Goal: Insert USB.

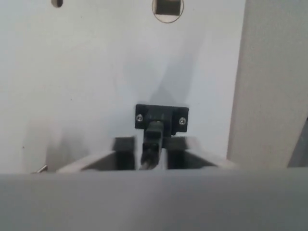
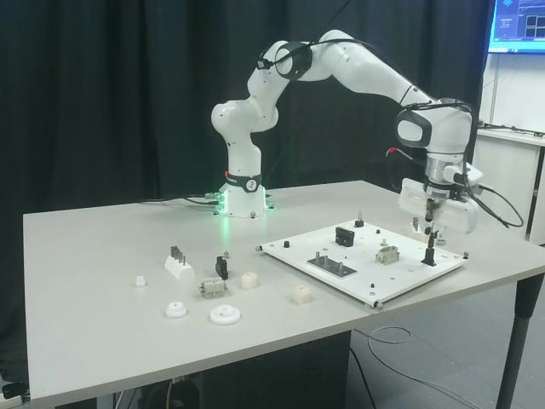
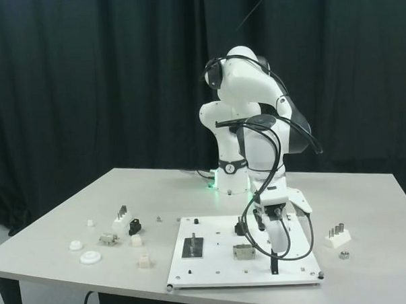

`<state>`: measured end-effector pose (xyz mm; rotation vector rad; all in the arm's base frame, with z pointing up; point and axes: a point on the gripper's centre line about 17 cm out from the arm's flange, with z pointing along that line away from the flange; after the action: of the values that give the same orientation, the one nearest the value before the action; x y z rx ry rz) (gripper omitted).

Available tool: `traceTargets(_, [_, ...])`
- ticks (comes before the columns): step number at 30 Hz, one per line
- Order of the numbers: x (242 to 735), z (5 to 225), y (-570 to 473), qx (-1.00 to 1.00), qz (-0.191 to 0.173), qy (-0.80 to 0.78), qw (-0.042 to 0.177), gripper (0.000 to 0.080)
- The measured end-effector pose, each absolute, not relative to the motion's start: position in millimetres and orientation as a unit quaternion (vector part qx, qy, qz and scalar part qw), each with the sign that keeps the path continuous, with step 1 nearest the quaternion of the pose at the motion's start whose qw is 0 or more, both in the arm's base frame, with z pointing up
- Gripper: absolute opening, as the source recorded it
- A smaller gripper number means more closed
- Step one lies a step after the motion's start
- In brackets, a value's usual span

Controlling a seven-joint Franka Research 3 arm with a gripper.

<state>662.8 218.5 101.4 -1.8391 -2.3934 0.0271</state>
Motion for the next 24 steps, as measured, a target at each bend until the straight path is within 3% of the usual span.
traceTargets(3, [660, 102, 218, -0.612, 0.013, -0.788, 0.064, 0.0089])
traceTargets(4, [659, 102, 218, -0.613, 0.014, -0.787, 0.065, 0.0351])
traceTargets(12, [656, 113, 219, -0.622, 0.02, -0.78, 0.07, 0.0351])
traceTargets(13, [656, 115, 220, -0.623, 0.021, -0.779, 0.07, 0.0759])
traceTargets(24, [657, 133, 224, -0.625, 0.021, -0.777, 0.071, 0.0787])
